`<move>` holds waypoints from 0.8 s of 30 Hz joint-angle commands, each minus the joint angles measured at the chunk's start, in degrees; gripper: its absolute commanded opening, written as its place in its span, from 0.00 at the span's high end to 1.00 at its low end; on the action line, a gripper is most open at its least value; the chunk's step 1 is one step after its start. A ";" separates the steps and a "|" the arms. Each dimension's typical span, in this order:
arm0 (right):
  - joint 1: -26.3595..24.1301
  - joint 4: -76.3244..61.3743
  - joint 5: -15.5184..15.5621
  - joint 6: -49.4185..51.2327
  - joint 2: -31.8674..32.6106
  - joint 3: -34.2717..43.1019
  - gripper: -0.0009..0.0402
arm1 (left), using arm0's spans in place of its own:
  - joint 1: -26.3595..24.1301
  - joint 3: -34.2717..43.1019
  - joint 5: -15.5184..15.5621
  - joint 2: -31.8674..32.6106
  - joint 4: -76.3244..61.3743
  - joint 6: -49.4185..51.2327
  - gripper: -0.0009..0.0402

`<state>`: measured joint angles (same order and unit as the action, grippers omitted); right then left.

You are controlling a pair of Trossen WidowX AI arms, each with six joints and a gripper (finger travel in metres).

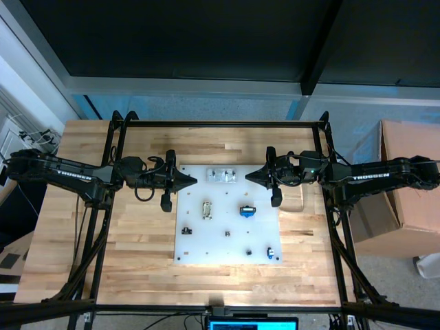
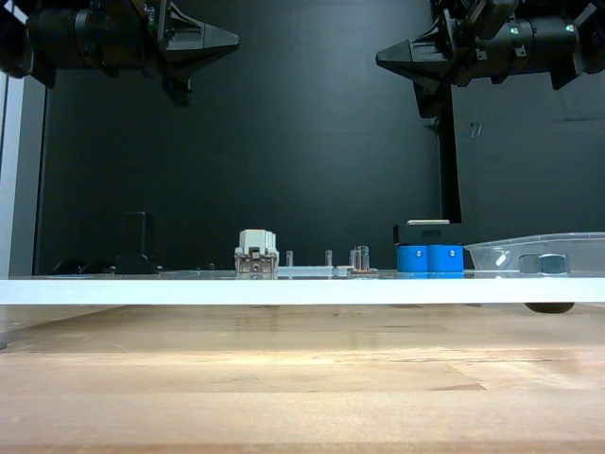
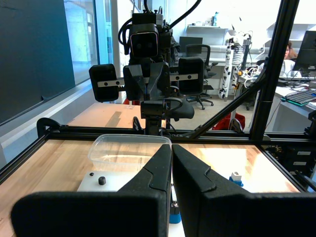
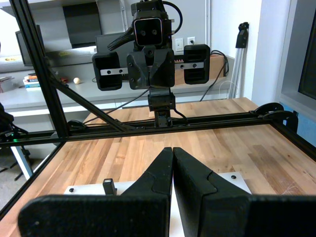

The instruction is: Unfasten the M12 nut and place it in the container

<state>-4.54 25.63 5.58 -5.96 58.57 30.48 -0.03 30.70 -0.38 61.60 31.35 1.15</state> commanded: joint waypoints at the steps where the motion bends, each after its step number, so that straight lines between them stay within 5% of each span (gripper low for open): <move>1: 0.02 -0.09 0.00 0.00 0.02 0.00 0.98 | 0.02 0.02 -0.02 0.00 0.00 -0.02 0.98; 24: 0.24 -0.94 0.59 -1.53 0.02 0.87 0.98 | 0.02 0.02 -0.02 0.00 0.00 -0.02 0.98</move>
<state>-4.47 25.76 5.67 -6.28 58.57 30.68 -0.01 30.72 -0.38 61.60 31.33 1.13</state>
